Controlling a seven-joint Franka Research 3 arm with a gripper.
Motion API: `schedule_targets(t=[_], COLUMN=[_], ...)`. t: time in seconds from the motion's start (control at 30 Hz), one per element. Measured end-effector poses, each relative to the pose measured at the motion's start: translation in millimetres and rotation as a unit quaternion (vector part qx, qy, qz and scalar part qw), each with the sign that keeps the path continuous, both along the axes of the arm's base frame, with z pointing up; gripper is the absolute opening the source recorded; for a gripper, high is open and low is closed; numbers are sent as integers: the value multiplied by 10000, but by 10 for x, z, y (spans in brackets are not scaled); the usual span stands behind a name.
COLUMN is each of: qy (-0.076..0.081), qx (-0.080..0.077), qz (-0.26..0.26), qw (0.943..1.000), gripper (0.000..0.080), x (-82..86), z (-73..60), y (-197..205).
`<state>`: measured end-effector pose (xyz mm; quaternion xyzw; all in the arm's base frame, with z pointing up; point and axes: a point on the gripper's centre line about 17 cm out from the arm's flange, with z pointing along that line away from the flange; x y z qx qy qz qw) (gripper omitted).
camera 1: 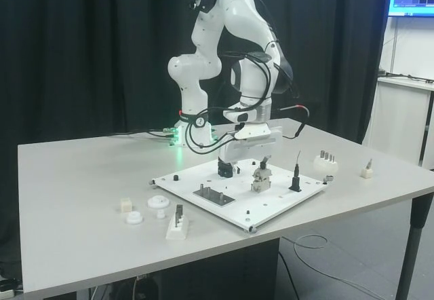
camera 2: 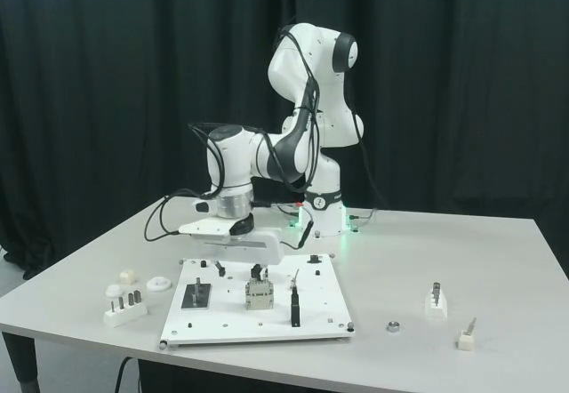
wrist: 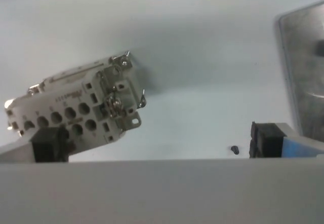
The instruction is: Insert waterproof.
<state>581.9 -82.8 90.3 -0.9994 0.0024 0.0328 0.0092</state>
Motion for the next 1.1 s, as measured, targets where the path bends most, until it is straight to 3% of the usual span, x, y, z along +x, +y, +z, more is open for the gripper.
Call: schedule_targets(t=[1.1], qy=[-6], qx=[-30], qz=[-125], qw=[9999], gripper=[800], x=[-24], z=[-50], y=[-37])
